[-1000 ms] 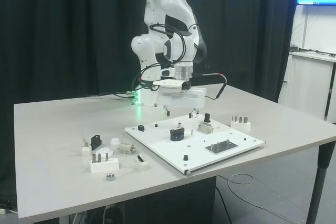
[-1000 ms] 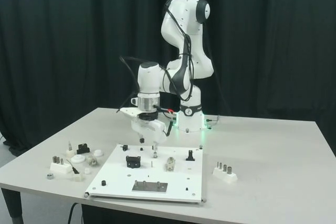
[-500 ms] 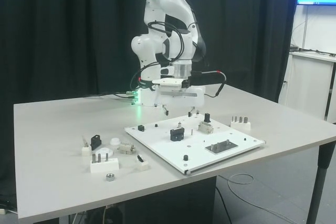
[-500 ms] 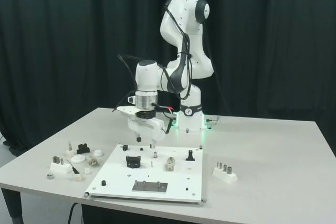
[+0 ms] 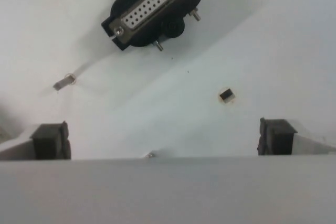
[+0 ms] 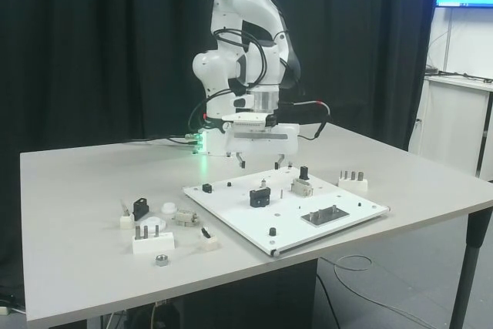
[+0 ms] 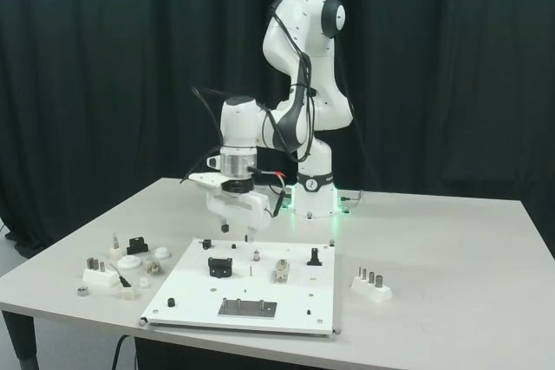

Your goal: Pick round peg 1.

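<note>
Rising since a second ago, the gripper (image 7: 236, 231) is now hanging higher above the far left part of the white board (image 7: 191, 288) and sitting slightly further left than it was. Everything on the grey table (image 7: 451, 257) is lying where it lay before.

From where I am standing, the fingers (image 5: 50, 140) are spread well apart with nothing between them. The wrist view is showing bare board in the gap. Beyond the fingertips, a black multi-pin connector (image 5: 155, 6) is sitting on the board, with a thin pin (image 5: 64, 82) and a small dark slot (image 5: 226, 95) nearer the gripper.

I cannot tell which piece is round peg 1. Three grey pegs (image 7: 371, 277) are standing upright in a white holder (image 7: 371, 290) on the table, just beside the board's right edge. Two grey pegs (image 7: 94, 263) are standing in another white block (image 7: 100, 279) at the near left, well apart from the board, among small loose parts. The gripper is touching neither set and is hanging well apart from both.

At the far side the white arm (image 7: 299, 67) is folding down from its base, where a green light (image 7: 295, 201) is glowing.
</note>
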Robot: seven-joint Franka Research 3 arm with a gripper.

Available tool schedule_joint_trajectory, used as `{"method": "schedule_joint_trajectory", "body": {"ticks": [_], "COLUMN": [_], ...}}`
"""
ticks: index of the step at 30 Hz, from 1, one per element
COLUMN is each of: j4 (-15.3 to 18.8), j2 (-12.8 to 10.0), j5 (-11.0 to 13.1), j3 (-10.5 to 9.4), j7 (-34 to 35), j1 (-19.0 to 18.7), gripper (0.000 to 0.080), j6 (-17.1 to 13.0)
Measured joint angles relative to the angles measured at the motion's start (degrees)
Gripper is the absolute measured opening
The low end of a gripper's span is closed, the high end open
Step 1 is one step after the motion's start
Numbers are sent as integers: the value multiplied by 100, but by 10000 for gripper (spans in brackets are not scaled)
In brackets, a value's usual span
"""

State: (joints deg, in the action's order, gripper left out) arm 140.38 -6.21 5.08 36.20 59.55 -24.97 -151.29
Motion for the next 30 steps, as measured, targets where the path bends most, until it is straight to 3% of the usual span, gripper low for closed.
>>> {"method": "schedule_joint_trajectory", "body": {"ticks": [13,23,30], "j4": [-13,-13,-17], "j2": [87,191,331], "j5": [-10,-10,-2], "j3": [31,-1,-212], "j7": [-660,-2746,-4265], "j1": [0,-31,-83], "gripper": [800,800,800], "j6": [0,17,116]}}
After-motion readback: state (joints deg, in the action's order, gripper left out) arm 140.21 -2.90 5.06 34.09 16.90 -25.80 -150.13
